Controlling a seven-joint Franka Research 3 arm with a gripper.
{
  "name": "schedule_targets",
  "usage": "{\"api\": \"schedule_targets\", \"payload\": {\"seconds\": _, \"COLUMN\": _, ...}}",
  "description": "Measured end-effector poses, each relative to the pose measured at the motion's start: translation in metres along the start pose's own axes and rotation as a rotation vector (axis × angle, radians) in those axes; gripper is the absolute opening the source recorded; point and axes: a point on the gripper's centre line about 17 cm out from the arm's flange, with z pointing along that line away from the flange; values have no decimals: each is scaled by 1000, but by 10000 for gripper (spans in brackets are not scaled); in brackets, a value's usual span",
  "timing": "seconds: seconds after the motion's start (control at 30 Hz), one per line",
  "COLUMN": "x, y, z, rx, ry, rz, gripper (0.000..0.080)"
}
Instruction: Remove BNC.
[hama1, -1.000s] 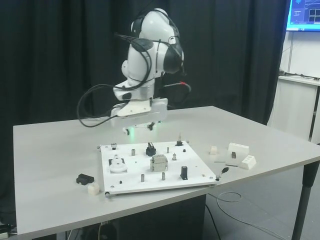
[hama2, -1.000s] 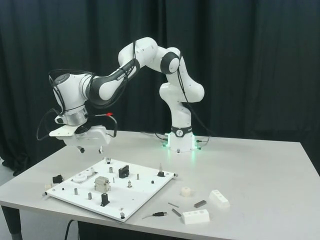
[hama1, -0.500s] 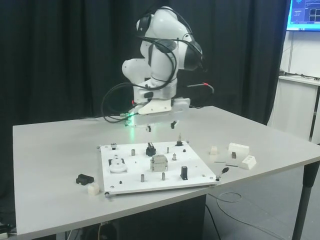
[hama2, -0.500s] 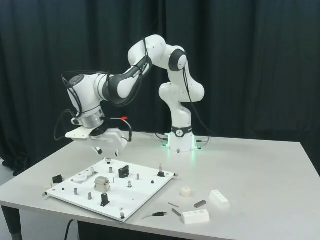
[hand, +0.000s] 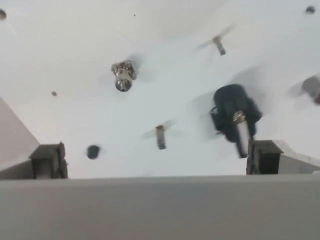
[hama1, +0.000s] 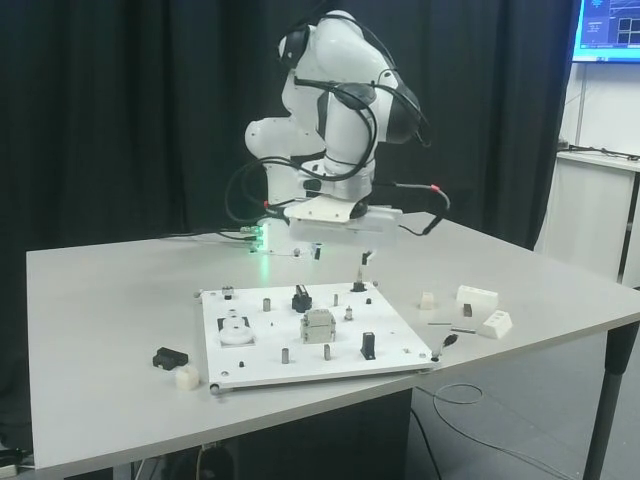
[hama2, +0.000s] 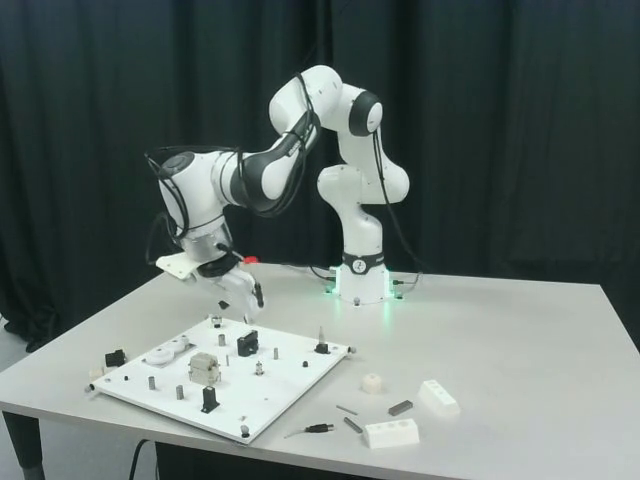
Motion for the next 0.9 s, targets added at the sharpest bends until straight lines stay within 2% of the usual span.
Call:
{"api": "schedule_targets", "payload": {"seconds": 0.2, "x": -3, "y": -8, "z": 11, "rx": 13, "ry": 34, "rz": 146, "gripper": 800}}
{"api": "schedule_targets", "payload": {"seconds": 0.43, "x": -12, "y": -14, "z": 24, "rx": 42, "ry": 76, "rz": 211, "gripper": 800}}
{"api": "schedule_targets", "payload": {"seconds": 0.7, "x": -17, "y": -17, "z": 37, "rx": 92, "ry": 148, "rz": 337, "gripper": 800}}
{"api": "schedule_targets", "payload": {"seconds": 0.9, "x": -15, "y": -18, "z": 46, "rx": 123, "ry": 206, "rz": 376, "gripper": 800}}
